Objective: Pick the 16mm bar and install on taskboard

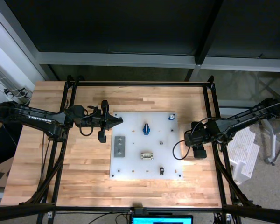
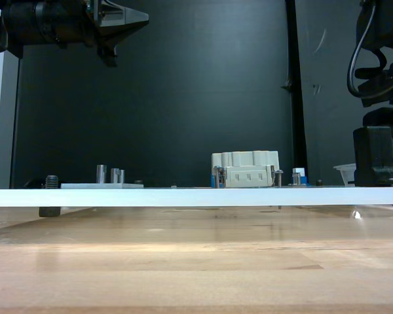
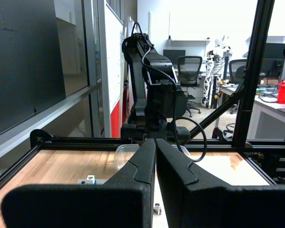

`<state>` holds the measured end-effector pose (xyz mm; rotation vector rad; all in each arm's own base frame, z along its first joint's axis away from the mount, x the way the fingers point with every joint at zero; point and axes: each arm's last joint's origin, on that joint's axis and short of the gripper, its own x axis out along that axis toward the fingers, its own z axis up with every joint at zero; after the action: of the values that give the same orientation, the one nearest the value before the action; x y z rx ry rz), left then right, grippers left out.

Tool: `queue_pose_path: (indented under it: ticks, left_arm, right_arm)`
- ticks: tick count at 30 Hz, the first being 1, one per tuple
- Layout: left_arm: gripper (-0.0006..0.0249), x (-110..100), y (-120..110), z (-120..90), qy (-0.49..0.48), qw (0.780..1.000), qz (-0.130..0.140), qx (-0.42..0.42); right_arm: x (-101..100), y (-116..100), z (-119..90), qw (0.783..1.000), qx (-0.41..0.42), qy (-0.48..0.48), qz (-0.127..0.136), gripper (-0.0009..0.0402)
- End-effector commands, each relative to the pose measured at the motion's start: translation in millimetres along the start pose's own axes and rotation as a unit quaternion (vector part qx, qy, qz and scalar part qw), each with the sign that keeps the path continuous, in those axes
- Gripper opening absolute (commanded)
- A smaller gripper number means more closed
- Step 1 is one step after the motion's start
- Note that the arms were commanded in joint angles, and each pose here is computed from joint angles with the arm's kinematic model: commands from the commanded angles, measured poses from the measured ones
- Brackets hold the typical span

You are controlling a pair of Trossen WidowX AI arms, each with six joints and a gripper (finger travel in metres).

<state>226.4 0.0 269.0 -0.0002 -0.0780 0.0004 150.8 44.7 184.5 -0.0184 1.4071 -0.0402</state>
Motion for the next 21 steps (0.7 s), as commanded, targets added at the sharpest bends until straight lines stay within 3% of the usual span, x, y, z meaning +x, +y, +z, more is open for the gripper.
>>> queue_pose_path:
  ticks: [1,11,21]
  left_arm:
    - [0.0000,0.1,0.0,0.0,0.000,1.000,0.000,0.000]
    - [0.0000,0.1,0.1,0.0,0.000,1.000,0.000,0.000]
    - [0.0000,0.1,0.1,0.0,0.000,1.000,0.000,0.000]
  right_arm:
    - [4.2,0.7,0.2,1.000,0.003,-0.004,0.002,0.0232]
    - [8.9,0.8,-1.4,1.000,0.009,0.001,0.000,0.0226]
    - [8.9,0.6,-1.3,1.000,0.010,0.001,0.000,0.0159]
